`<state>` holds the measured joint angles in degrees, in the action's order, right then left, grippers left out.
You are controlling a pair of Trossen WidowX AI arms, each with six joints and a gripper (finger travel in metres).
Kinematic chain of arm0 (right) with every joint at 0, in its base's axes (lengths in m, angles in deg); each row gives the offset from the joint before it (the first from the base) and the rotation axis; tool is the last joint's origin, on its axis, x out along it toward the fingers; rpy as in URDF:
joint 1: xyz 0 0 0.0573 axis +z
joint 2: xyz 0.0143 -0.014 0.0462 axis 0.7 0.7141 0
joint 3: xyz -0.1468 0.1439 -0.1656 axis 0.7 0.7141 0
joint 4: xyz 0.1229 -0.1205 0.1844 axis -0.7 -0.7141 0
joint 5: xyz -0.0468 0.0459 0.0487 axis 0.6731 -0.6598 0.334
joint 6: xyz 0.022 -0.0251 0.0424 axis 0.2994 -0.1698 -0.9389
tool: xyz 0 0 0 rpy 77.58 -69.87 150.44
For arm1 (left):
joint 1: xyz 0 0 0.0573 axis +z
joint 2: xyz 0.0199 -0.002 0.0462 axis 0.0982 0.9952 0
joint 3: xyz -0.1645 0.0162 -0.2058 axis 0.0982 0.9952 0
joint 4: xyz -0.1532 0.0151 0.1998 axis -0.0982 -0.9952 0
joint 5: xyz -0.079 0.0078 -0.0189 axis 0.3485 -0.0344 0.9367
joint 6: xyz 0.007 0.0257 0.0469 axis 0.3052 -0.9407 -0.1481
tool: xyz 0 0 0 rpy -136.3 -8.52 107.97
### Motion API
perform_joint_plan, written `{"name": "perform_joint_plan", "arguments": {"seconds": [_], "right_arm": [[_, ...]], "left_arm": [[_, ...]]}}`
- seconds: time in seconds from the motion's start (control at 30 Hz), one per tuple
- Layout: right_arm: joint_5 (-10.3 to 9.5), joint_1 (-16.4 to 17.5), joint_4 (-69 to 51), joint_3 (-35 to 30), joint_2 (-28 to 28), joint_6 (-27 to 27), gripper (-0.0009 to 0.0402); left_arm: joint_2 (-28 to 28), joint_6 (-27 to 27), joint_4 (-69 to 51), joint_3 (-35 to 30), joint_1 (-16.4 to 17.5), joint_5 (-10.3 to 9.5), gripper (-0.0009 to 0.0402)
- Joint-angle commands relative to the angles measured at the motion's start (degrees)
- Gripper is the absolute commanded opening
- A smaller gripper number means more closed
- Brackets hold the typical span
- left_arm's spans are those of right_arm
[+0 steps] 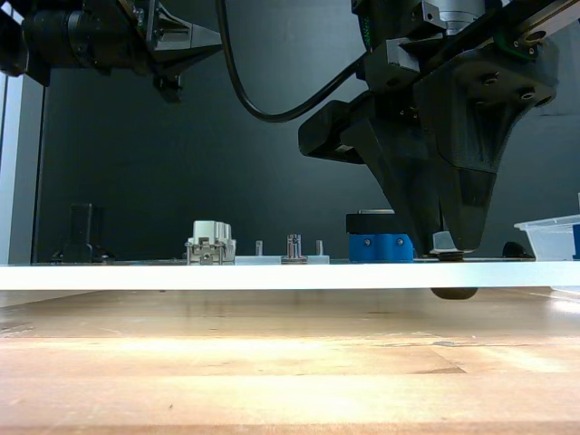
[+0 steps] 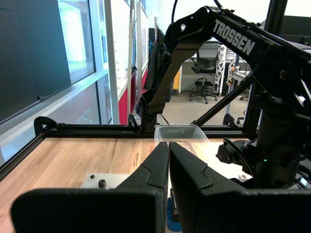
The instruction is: Pick the M12 fastener and fasten on the M12 threads
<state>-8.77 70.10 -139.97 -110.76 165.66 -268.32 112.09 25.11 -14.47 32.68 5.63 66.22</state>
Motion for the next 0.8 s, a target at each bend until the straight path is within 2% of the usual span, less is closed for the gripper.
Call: {"name": "perform_joint_plan", "arguments": {"seconds": [0.03,0.1,0.23,0.33,0.43,0.8], "right_arm": [[-0.35,0.1,-0.1,0.0,0.1,-0.1,0.0028],[0.02,0.1,-0.1,0.1,0.1,-0.1,0.0028],[2.64,0.1,-0.2,0.1,0.1,-0.3,0.0028],[2.91,0.1,-0.2,0.1,0.1,-0.2,0.0028],[4.15,0.1,-0.4,0.1,0.1,-0.2,0.0028],[4.72,0.1,-0.9,0.1,-0.1,-0.2,0.0028]], "left_arm": [[0.0,0.0,0.0,0.0,0.0,0.02,0.0000],[0.0,0.0,0.0,0.0,0.0,0.02,0.0000],[0.0,0.0,0.0,0.0,0.0,0.02,0.0000],[0.0,0.0,0.0,0.0,0.0,0.02,0.0000],[0.0,0.0,0.0,0.0,0.0,0.02,0.0000],[0.0,0.0,0.0,0.0,0.0,0.02,0.0000]]}}
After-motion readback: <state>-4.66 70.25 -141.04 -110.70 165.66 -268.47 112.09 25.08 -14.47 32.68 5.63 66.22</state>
